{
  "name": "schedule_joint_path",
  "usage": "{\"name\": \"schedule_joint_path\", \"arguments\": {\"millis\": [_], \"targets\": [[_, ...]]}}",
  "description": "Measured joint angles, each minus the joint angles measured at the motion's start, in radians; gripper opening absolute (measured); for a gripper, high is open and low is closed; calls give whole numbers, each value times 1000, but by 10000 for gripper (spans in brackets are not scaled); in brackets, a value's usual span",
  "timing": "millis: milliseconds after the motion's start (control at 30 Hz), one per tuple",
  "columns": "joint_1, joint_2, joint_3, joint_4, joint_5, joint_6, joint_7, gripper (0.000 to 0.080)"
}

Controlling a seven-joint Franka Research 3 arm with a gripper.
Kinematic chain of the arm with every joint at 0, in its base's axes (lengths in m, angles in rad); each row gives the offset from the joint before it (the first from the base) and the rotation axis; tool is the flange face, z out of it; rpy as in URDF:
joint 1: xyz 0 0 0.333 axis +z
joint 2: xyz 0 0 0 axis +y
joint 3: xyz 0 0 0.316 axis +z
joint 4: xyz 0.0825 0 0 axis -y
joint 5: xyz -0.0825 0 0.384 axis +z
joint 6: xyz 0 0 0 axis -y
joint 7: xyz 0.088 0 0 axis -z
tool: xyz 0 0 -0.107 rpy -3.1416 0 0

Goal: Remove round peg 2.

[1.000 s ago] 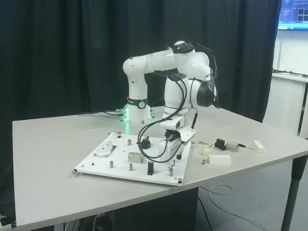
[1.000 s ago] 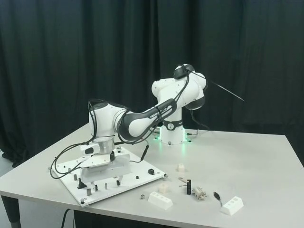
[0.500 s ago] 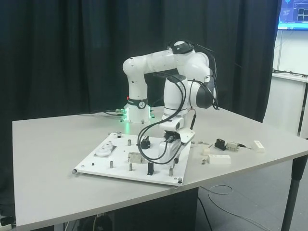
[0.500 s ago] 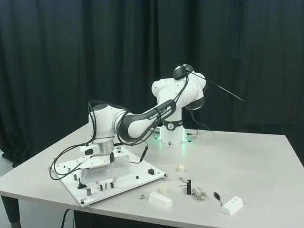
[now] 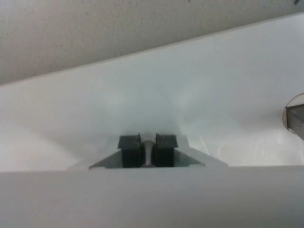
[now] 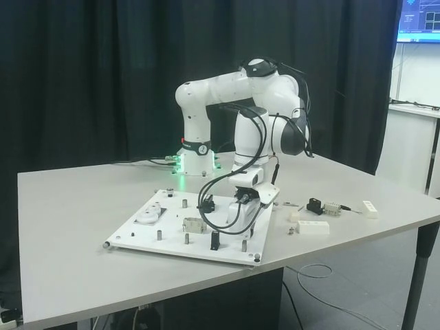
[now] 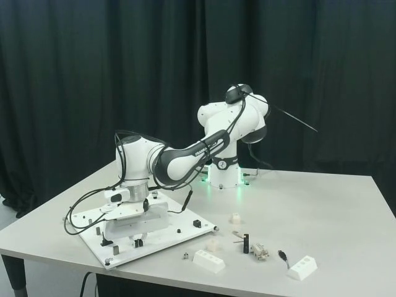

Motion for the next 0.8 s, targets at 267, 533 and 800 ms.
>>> {"name": "schedule_joint_path", "arguments": {"millis": [267,533,800], "targets": [[2,-1,-8,4,-11,-9,0,62],[12,-3,-53,15,-28,-59,0,63],[22,-4,-90,23,-31,-98,1,62]]}}
